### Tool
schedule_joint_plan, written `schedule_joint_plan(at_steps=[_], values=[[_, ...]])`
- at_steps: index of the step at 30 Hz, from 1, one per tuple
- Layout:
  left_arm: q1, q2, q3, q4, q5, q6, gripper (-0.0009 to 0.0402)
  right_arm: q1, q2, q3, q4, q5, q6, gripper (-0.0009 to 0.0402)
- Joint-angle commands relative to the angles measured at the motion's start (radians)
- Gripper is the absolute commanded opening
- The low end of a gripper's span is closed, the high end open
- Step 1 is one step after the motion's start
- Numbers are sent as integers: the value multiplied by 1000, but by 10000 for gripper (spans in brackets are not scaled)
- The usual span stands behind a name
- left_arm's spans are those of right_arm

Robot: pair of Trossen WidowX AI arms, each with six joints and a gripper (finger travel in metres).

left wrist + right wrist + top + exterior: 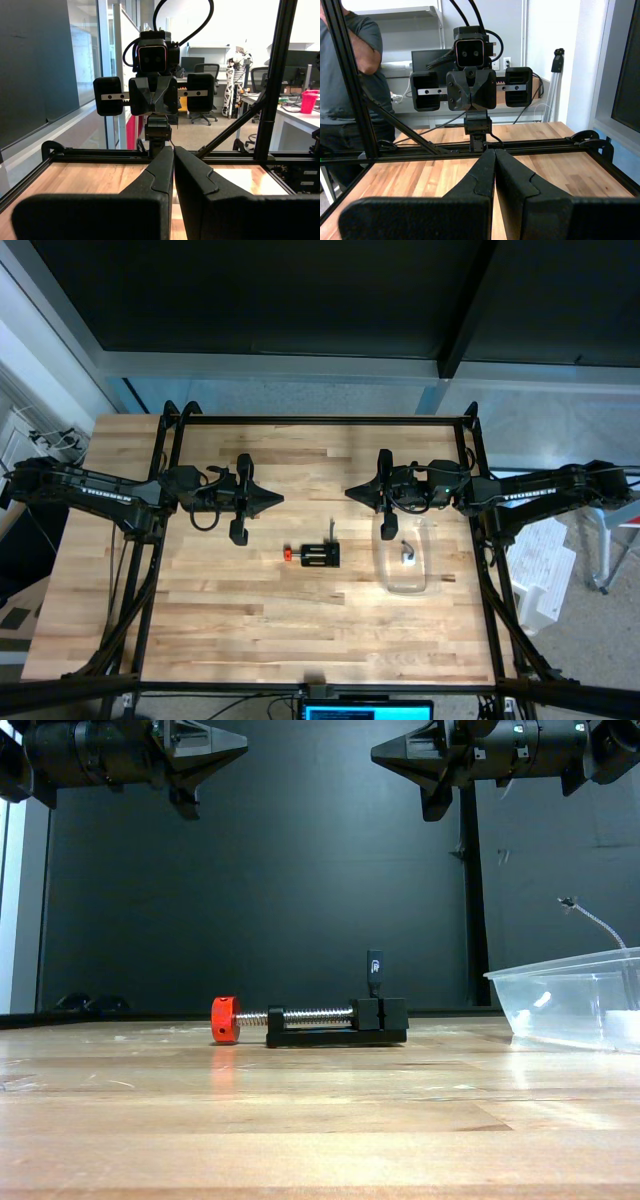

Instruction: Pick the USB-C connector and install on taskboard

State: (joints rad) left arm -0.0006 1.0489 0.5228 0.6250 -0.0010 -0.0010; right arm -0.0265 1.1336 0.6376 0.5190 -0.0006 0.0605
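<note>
The USB-C connector (408, 551) is a tiny dark curved piece lying inside the clear plastic tray (391, 581), right of centre. The taskboard (320, 556) is a small black block with an orange-red knob (287, 554) on its left end and a thin upright pin (374, 969). It sits mid-table, and the low view shows the taskboard (336, 1024) side-on. My left gripper (281, 500) hovers shut, high above the table, left of the board. My right gripper (347, 491) is also shut and faces it, just left of the tray's far end. Both hold nothing.
A black frame (320, 420) borders the wooden table. In each wrist view the opposite arm's gripper faces me, the right one (157, 95) and the left one (470, 90). A person (350, 70) stands beyond the left side. A thin cable end (585, 915) hangs behind the tray (570, 1000).
</note>
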Motion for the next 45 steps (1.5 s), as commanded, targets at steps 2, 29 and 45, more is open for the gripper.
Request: schedule_joint_plan(at_steps=[2,29,45], values=[[0,0,0,0,0,0,0,1,0,0,1,0,0,0],[0,0,0,0,0,0,0,40,-34,185,-568,0,10,0],[0,0,0,0,0,0,0,179,-32,428,-1284,47,72,0]])
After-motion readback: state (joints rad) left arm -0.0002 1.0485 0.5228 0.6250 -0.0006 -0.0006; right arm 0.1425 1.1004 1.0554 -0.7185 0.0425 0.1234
